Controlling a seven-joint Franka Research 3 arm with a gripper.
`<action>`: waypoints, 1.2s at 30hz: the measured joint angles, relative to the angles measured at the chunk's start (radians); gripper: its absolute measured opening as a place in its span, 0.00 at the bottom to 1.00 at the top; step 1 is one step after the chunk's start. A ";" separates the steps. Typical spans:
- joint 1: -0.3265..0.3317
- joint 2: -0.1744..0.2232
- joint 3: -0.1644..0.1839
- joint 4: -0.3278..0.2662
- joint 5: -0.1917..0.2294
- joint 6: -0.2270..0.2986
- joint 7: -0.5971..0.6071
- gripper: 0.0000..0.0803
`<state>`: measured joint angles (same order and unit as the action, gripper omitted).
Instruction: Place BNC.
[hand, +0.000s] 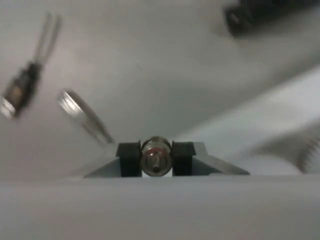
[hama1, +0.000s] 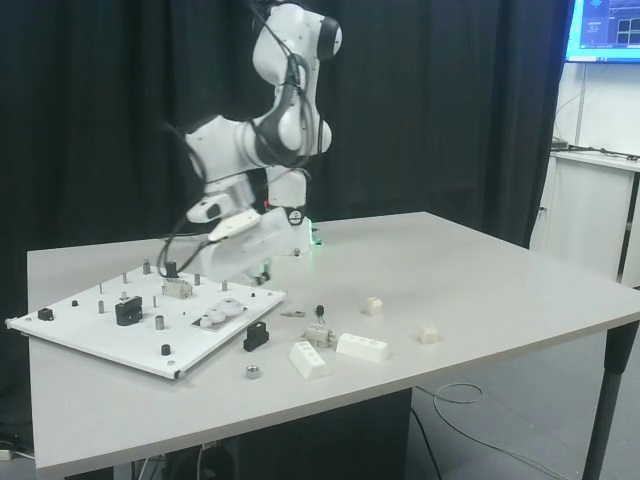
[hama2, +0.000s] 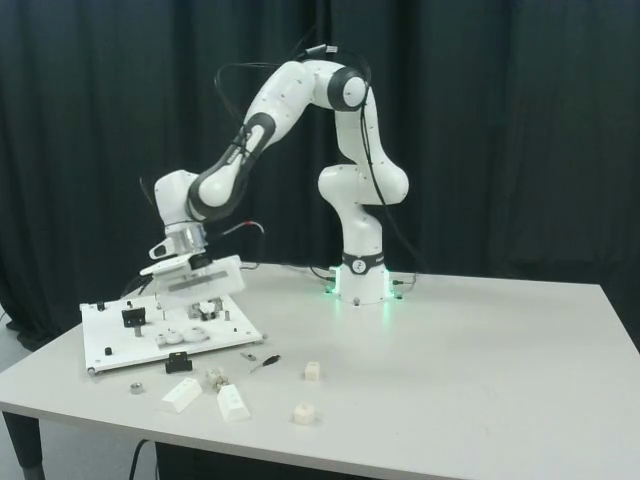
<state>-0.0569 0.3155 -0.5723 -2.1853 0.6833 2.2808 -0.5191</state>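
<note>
Risk of a miss: the arm carries the connector tilted above the white board, and judging by that tilt it may meet its seat at an angle and jam or skid off.
Cause: the wrist leans well over in both room views, so the connector's axis is not yet square to the board.
Risk of a drop: only the two black fingertips pinch the small round body, and a bump against a post on the board could twist it loose.
Risk of a knock: the black block and the other fittings stand close together on the board, so a low approach could shove them.
Gripper: the gripper is clenched on the connector, one fingertip on each side of it.
Connector: the BNC connector is a short metal barrel with a centre pin, facing the wrist camera end-on.
Where it is: held in the air between the fingertips, above the board's far part, not touching the board or the grey table.
Loose parts: white blocks and a nut lie on the table beside the board, apart from the arm.
</note>
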 joint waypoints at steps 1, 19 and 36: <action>0.014 -0.002 0.003 -0.005 0.002 0.012 0.014 0.16; 0.266 -0.006 0.013 -0.063 0.012 0.210 0.349 0.16; 0.424 0.059 0.013 -0.069 0.012 0.347 0.478 0.16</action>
<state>0.3666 0.3740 -0.5591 -2.2540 0.6953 2.6280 -0.0413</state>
